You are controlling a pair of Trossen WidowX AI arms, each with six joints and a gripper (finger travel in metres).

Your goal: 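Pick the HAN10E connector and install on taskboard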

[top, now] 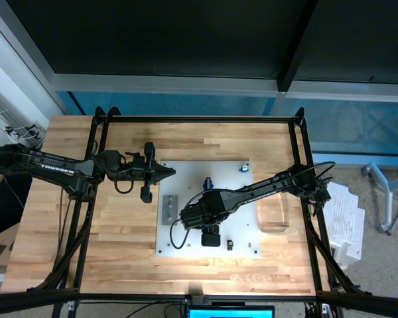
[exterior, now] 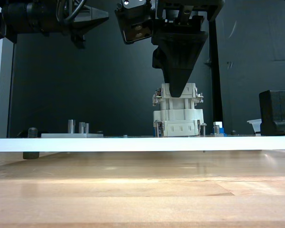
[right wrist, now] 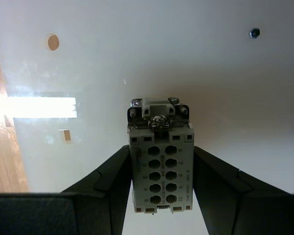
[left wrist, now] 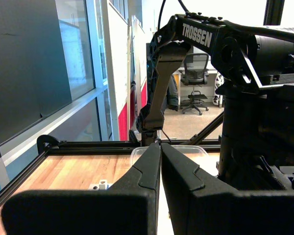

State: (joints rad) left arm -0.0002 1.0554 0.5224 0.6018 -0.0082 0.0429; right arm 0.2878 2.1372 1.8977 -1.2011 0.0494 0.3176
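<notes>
The HAN10E connector [right wrist: 160,171], a light-grey block with two rows of round contacts, sits between the fingers [right wrist: 110,178] of my right gripper [right wrist: 160,150], which is shut on its sides. In the low view the connector [exterior: 177,99] stands upright on a matching grey base [exterior: 177,124] on the white taskboard [exterior: 109,144], with the right gripper [exterior: 177,88] directly above it. From above, the right gripper [top: 209,229] is over the taskboard [top: 242,199] near its front middle. My left gripper [top: 164,172] hovers at the board's far left edge, shut and holding nothing.
On the taskboard are a grey metal block [top: 169,207], a blue knob [top: 207,182] and a small black part [top: 230,244]. A clear plastic tray [top: 273,216] lies just right of the board. A black frame [top: 199,119] surrounds the table.
</notes>
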